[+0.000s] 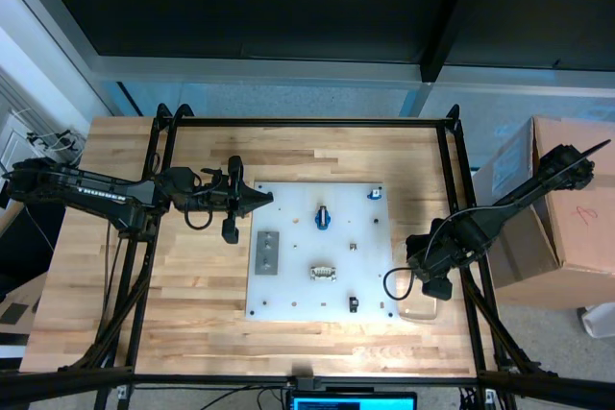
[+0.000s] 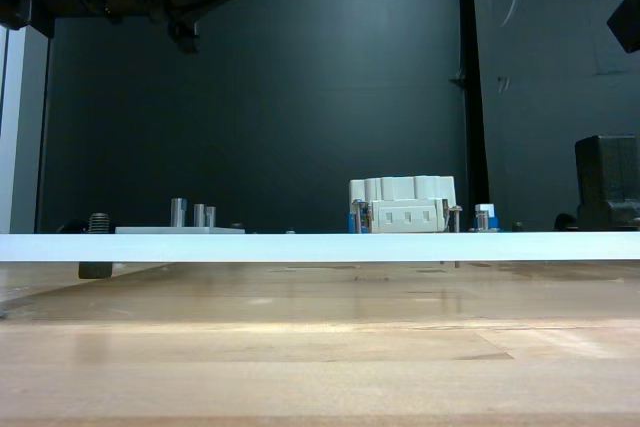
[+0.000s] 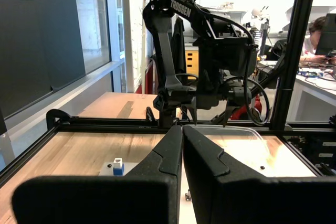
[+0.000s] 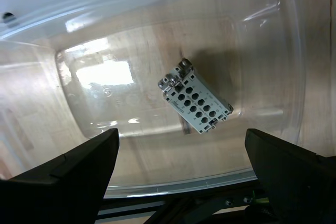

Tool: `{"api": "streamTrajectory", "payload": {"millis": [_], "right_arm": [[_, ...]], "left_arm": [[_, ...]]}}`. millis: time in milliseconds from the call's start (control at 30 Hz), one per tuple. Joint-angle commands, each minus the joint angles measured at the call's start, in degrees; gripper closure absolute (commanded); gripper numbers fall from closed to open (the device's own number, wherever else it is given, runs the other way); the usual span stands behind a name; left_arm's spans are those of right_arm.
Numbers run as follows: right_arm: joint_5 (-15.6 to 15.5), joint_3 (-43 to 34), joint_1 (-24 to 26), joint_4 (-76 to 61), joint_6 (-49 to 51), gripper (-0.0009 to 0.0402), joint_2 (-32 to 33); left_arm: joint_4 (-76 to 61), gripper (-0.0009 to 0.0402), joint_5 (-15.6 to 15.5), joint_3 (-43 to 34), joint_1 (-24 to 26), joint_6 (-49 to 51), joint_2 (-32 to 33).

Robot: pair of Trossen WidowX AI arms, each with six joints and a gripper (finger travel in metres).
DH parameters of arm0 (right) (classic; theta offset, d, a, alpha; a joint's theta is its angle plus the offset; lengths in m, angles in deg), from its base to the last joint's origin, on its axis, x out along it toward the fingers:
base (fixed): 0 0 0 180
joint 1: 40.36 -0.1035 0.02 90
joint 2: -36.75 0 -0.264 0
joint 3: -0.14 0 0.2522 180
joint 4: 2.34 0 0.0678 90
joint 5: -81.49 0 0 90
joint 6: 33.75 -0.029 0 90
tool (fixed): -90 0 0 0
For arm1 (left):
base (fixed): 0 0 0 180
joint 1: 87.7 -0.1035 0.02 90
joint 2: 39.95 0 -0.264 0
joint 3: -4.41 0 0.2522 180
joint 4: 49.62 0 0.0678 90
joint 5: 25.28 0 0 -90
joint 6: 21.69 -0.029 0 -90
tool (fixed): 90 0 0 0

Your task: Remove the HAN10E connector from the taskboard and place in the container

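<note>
Left pincer [image 1: 261, 197] raised, level, over the left half of the table [image 1: 192, 333], fingers pressed together. Right pincer [image 1: 430, 274] near right edge, pointing down, fingers spread wide.

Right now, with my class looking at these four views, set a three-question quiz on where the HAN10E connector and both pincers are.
1. True or false: the right pincer holds the HAN10E connector.
2. Where does the connector lie? A) in its seat B) free on the floor of the clear container C) on the bare table
3. Fill in: the left pincer, hovering above the far left corner of the taskboard, has its fingers ____.
Key: 1 false, since the right pincer is open above the container and touches nothing. 2 B. 3 shut.
</note>
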Motion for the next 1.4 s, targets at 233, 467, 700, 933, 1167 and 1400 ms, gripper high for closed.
{"api": "streamTrajectory", "payload": {"millis": [233, 467, 700, 933, 1167, 1400], "right_arm": [[0.5, 0.02, 0.0, 0.31, -0.39, 0.0089, 0.0], [1.62, 0.02, 4.61, 7.43, 5.38, 0.0161, 0.0], [3.5, 0.02, 14.91, 21.75, 19.32, 0.025, 0.0], [2.91, 0.02, 25.33, 38.49, 33.57, 0.0331, 0.0], [3.08, 0.04, 29.4, 51.89, 44.02, 0.0395, -0.04], [4.39, 3.54, 31.91, 67.14, 47.58, 0.0394, -2.62]], "left_arm": [[0.0, 0.0393, 0.02, 0.0, 0.0, -0.02, 0.0], [0.0, 0.0393, 0.02, 0.0, -0.02, -0.02, 0.0], [0.0, 0.0393, 0.02, 0.0, -0.02, -0.02, 0.0], [0.0, 0.0393, 0.02, 0.0, -0.02, -0.02, 0.0], [0.0, 0.0393, 0.02, 0.0, -0.02, -0.02, 0.0], [0.0, 0.0393, 0.02, 0.0, -0.02, -0.02, 0.0]]}}
